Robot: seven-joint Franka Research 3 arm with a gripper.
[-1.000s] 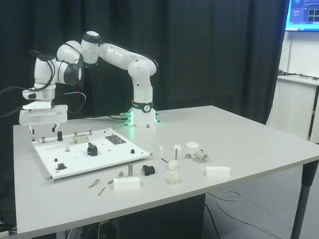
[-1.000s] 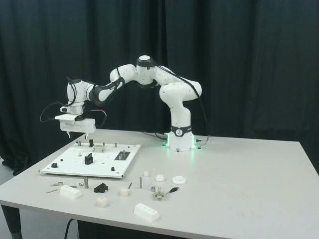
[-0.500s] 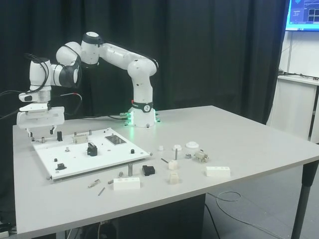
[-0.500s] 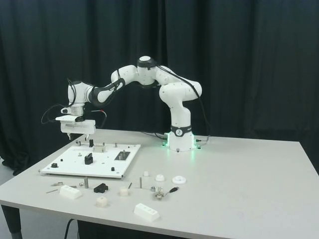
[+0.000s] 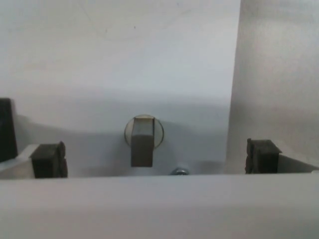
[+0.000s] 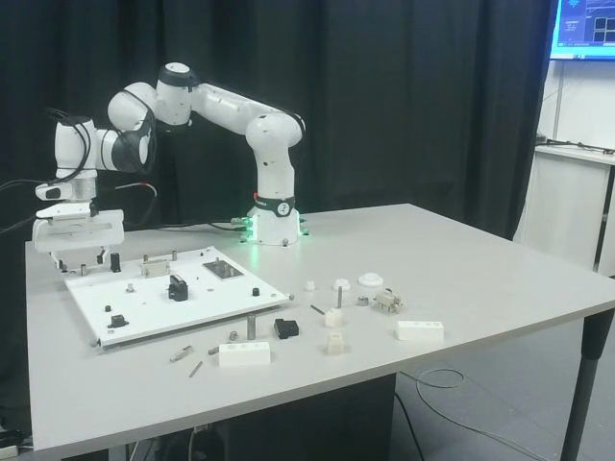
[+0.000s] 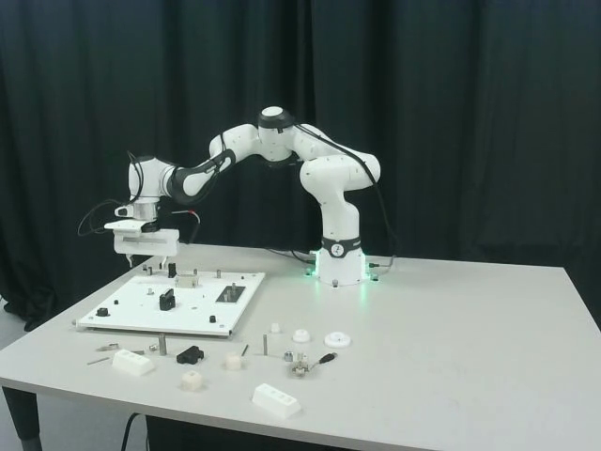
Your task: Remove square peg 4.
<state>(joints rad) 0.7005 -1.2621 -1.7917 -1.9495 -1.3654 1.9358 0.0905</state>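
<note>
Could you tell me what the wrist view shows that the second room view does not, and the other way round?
Only the wrist view shows the grey square peg close up, standing upright in its round socket between the two black fingertips of the open tool.

Only the second room view shows the whole white arm, its green-lit base and the loose parts on the grey table.

Both show the white board and the tool above its far corner.

Smooth matt white board; dull grey metal-looking peg.
</note>
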